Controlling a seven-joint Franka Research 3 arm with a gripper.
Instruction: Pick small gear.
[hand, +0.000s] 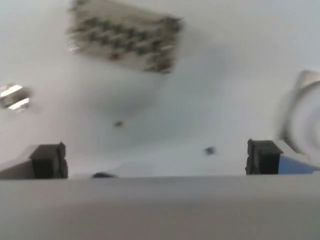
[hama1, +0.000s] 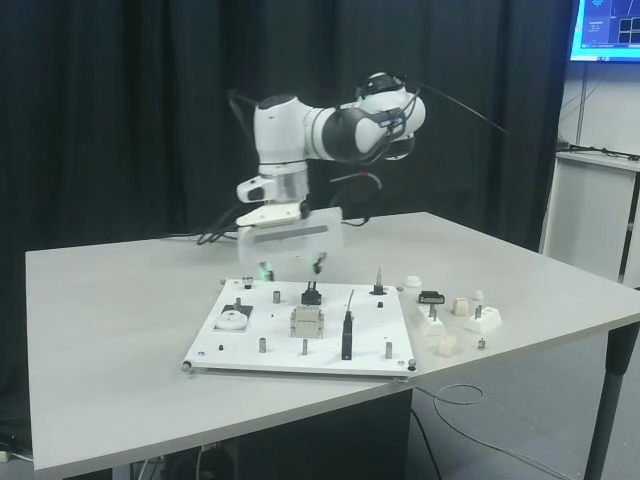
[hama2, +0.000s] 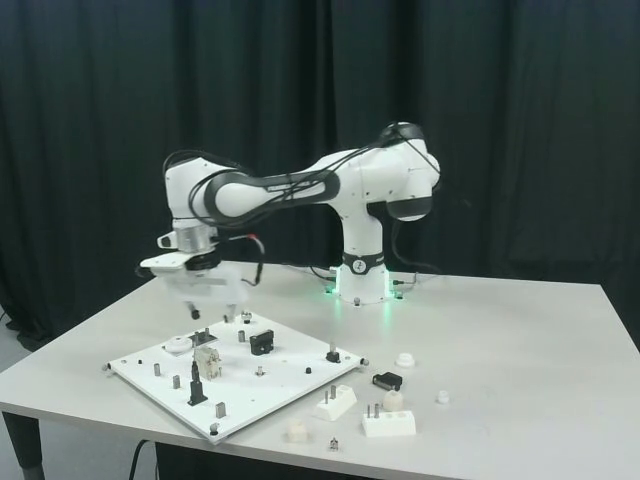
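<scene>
First room view: gripper with fingers spread hangs over the left half of the board

At the left of the frame the grey table (hama1: 100, 300) carries a white board (hama1: 280, 350) in the lower middle. At the board's left edge lies a white gear (hama1: 233, 320), flat and round. Whether it is the small gear I cannot tell. Above the board's far left corner, clear of the gear, hangs the gripper (hama1: 290, 265) on the white arm (hama1: 330, 130), which reaches in from the upper right. Its two fingers are apart and nothing is between them. Right of the gear, a grey block (hama1: 308, 322) stands mid-board, and a black upright piece (hama1: 347, 338) stands just beside it. Further right, off the board, a round white piece (hama1: 411, 283) lies on the table, with a cluster of loose white parts (hama1: 470, 315) near the table's right edge.

In the second room view the gear (hama2: 180, 345) sits at the lower left. The gripper (hama2: 218, 312) is above it and a little to the right, not touching. The arm's base (hama2: 362, 285), with a green glow at its foot, stands in the middle of the frame. The round white piece (hama2: 404, 359) lies lower right of it.

The wrist view shows the gripper (hand: 155, 160) with both black fingertips (hand: 47, 160) far apart over bare white board. The block (hand: 125, 35) lies ahead of them. The gear's rim (hand: 305, 115) is outside one fingertip, not between the two.
</scene>
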